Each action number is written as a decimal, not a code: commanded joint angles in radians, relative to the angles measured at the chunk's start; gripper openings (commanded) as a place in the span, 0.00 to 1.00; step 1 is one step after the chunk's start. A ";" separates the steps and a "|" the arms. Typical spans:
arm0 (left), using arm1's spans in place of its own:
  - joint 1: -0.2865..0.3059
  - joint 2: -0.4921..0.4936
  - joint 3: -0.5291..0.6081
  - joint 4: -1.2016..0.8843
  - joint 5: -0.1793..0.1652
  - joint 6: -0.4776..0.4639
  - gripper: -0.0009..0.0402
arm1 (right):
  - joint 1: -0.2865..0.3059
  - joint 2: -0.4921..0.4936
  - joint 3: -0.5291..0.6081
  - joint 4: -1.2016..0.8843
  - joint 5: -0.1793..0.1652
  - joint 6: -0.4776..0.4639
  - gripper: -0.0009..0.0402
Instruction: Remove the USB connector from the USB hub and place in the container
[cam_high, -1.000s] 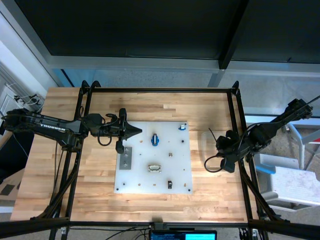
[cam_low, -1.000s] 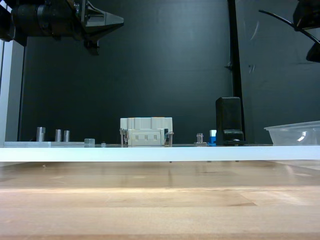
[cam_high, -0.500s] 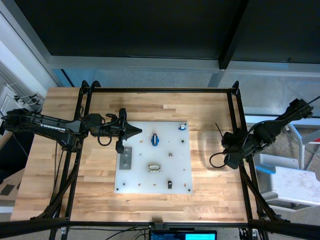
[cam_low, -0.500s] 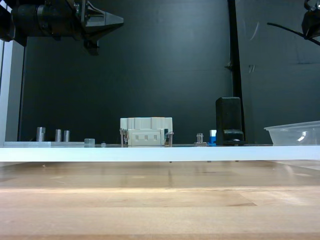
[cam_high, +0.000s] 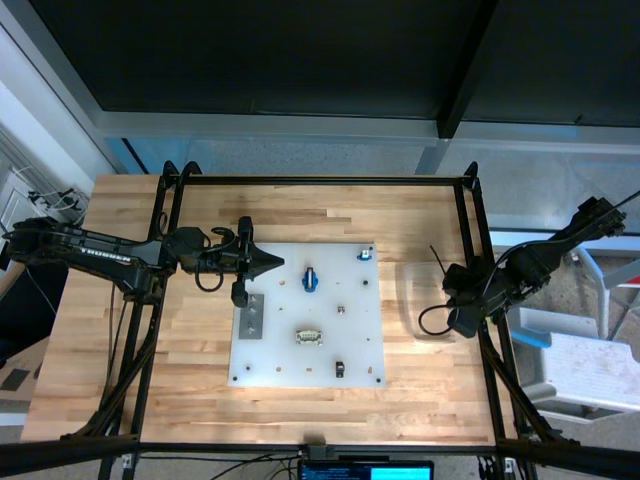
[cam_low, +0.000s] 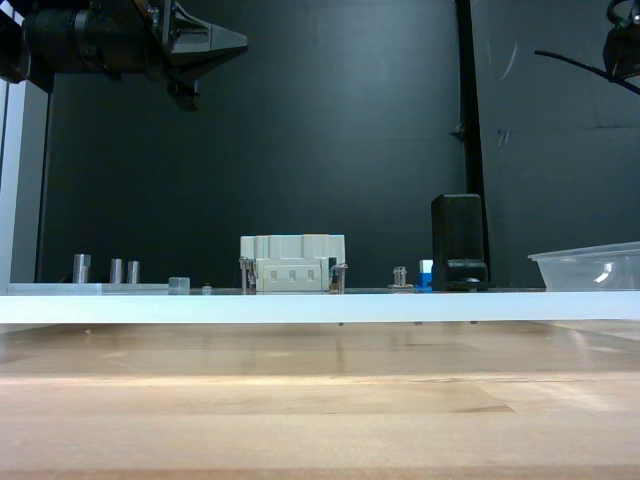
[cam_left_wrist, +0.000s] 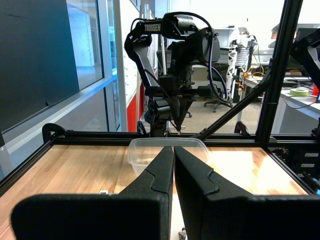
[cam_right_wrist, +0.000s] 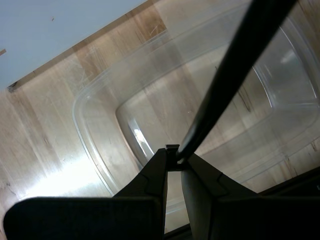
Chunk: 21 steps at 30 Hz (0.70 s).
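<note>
My right gripper (cam_high: 451, 279) hangs over the container (cam_high: 420, 302), a clear tub on the wood to the right of the white board. Its fingers (cam_right_wrist: 156, 170) are shut on the small plug of the USB connector (cam_right_wrist: 230, 75), whose thin black cable (cam_high: 437, 259) sticks out stiffly over the tub (cam_right_wrist: 100, 130). The USB hub (cam_high: 340, 369) is a small black block near the board's front edge, also seen upright (cam_low: 458, 240) in the low view with nothing plugged into it. My left gripper (cam_high: 277, 263) is shut, empty and high above the board's back left corner.
The white board (cam_high: 255, 372) also carries a blue upright piece (cam_high: 309, 279), a beige-silver connector (cam_high: 308, 338) and a grey metal block (cam_high: 253, 318). A black frame rail (cam_high: 478, 250) runs close beside the container and the right arm.
The right gripper has carried the connector a little to the right and settled over the container; in the last half second it barely moved. The left arm has stayed still.
</note>
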 joint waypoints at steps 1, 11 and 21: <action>0.000 0.000 0.000 0.000 0.000 0.000 0.02 | 0.000 0.000 0.000 -0.004 0.004 0.001 0.04; 0.000 0.000 0.000 0.000 0.000 0.000 0.02 | 0.001 0.001 0.000 -0.005 0.003 0.018 0.19; 0.000 0.000 0.000 0.000 0.000 0.000 0.02 | 0.001 0.002 0.000 -0.005 0.004 0.019 0.26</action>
